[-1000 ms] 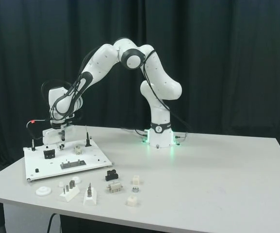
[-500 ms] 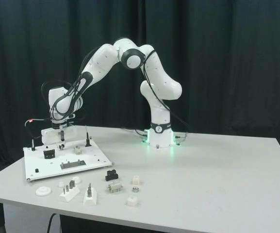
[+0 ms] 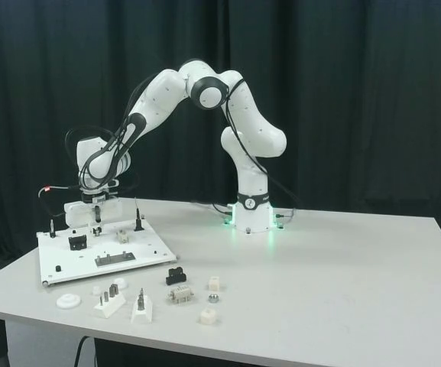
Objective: Insert BNC.
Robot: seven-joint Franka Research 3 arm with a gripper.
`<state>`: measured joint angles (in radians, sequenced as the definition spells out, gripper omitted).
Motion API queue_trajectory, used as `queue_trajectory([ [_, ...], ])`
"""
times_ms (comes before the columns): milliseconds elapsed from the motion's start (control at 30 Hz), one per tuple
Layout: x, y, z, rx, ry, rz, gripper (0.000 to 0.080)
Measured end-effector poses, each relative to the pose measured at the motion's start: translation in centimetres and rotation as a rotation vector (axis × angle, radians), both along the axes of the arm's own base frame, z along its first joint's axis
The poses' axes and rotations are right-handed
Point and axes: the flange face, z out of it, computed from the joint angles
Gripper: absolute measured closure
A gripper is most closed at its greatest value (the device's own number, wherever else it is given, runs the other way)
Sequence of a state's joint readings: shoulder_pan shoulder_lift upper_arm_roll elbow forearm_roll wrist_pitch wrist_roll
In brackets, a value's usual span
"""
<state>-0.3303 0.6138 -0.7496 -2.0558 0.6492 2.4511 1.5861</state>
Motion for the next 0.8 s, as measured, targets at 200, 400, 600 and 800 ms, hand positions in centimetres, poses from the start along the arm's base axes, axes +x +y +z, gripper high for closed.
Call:
queue_trajectory([
  [200,-0.04,0.0,0.0,0.002,-0.001,-0.049,0.0678],
  [400,-0.06,0.0,-0.01,0.004,-0.002,-0.095,0.0678],
  [600,-0.07,0.01,-0.02,0.005,-0.002,-0.135,0.0678],
  [800,-0.08,0.01,-0.03,0.006,-0.003,-0.174,0.0678],
])
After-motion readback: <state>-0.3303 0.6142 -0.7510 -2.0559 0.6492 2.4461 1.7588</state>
